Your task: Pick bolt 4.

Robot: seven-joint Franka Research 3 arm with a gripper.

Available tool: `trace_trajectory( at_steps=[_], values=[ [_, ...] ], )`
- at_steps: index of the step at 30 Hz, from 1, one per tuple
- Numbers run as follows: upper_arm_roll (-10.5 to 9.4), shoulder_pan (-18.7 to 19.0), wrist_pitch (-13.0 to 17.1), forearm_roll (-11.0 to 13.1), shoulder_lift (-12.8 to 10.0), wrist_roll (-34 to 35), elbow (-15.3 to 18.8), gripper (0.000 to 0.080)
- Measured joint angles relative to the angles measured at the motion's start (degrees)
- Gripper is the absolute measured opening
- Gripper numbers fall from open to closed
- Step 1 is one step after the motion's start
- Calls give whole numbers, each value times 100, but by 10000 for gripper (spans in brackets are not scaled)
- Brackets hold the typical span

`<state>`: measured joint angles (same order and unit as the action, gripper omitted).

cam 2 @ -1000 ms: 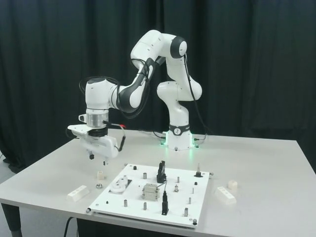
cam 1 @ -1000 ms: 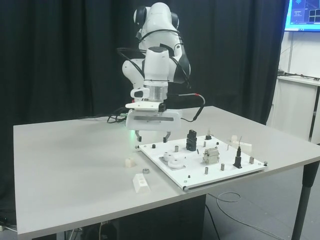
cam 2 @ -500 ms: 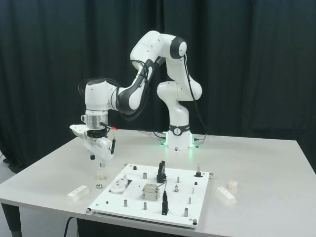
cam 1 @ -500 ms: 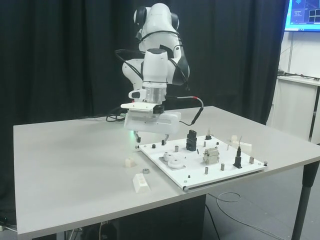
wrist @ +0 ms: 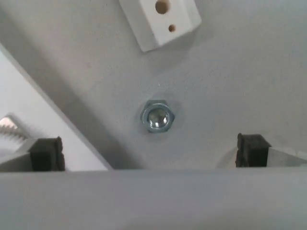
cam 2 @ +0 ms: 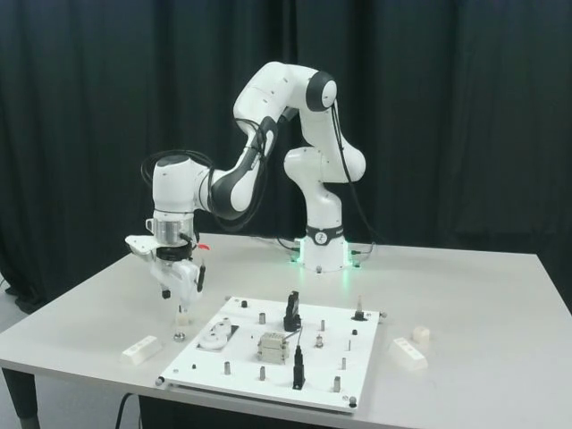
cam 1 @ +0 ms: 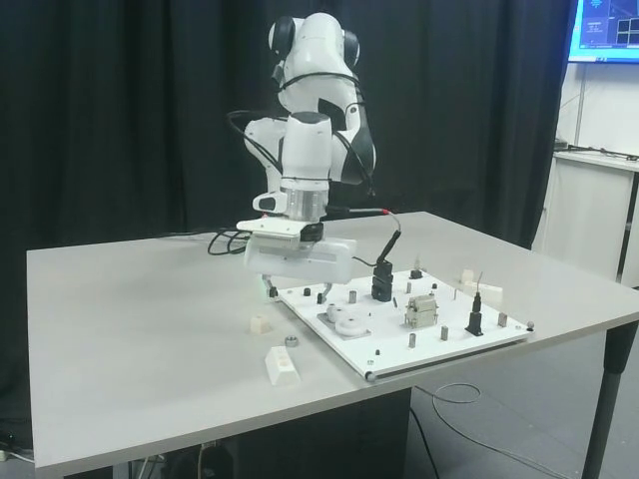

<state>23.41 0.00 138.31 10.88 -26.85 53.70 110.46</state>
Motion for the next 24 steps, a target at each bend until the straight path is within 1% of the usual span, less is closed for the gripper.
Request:
trace_trajectory(
  at_steps=[3,9,20,24],
  values=[
    [0,-2,63,56,-62,0,4,800],
    [2,-15,204,274,-156,0,40,800],
    [2,-35,308,443,-298,0,65,800],
    [1,-35,322,470,-349,0,67,800]
  ],
)
